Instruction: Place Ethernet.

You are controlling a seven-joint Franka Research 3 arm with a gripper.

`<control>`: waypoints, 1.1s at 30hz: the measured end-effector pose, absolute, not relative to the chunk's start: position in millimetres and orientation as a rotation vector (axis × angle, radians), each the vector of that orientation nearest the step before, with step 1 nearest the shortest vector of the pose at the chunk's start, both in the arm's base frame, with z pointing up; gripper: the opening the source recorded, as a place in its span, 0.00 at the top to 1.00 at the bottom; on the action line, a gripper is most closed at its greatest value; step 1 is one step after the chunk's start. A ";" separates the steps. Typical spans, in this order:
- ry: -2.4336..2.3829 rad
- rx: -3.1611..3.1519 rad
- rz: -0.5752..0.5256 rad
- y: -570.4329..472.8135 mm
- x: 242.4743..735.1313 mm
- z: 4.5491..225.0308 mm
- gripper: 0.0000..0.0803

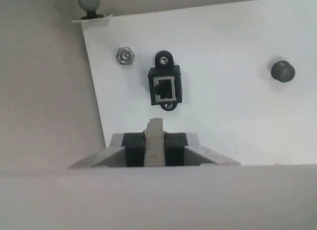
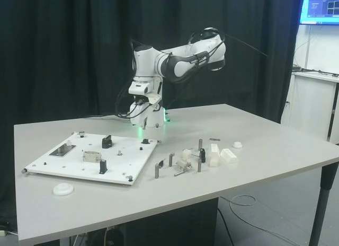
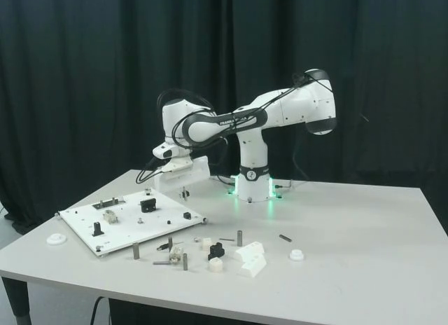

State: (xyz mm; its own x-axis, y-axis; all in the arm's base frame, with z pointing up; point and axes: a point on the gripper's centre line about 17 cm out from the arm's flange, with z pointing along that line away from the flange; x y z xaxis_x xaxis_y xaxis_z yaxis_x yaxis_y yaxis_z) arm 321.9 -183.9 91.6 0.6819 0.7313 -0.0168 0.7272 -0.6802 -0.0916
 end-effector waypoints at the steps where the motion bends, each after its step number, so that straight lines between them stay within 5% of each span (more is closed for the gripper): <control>1: -1.220 -2.810 0.079 -184.0 322.0 91.9 0.90; 33: -1.219 -2.801 0.072 -181.2 323.3 92.4 0.90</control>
State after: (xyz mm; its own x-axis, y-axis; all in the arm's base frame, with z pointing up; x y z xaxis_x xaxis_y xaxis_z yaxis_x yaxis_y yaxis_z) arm 323.3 -181.2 92.4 0.6811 0.7322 -0.0089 0.7282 -0.6785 -0.0970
